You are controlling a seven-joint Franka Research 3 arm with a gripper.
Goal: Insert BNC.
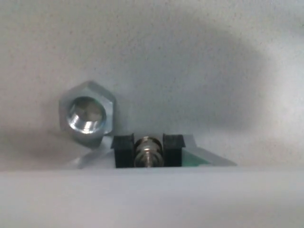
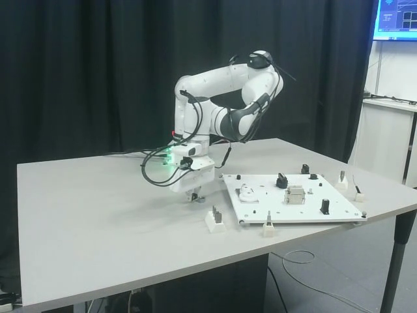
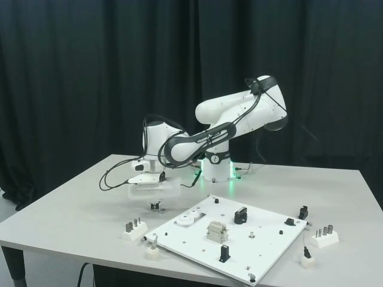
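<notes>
Metal nut [image 1: 87, 114] seen lying on grey table [image 1: 199, 61], just beside gripper [image 1: 147, 151]. Black fingers [image 1: 123, 150] clamped on metal connector [image 1: 147, 148], held upright between them. Gripper [image 2: 195, 194] held low over table [image 2: 98, 215], close to surface, just off near corner of white board [image 2: 293, 210]. White arm [image 3: 233, 116] bent over from base, wrist pointed straight down. Small white holder [image 2: 215, 222] seen near gripper, toward table edge.

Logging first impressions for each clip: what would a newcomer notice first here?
The white arm arches over the grey table with its gripper low, just beside the white board of small parts. In the wrist view, a metal connector sits between the black fingers, beside a hexagonal metal nut.
</notes>
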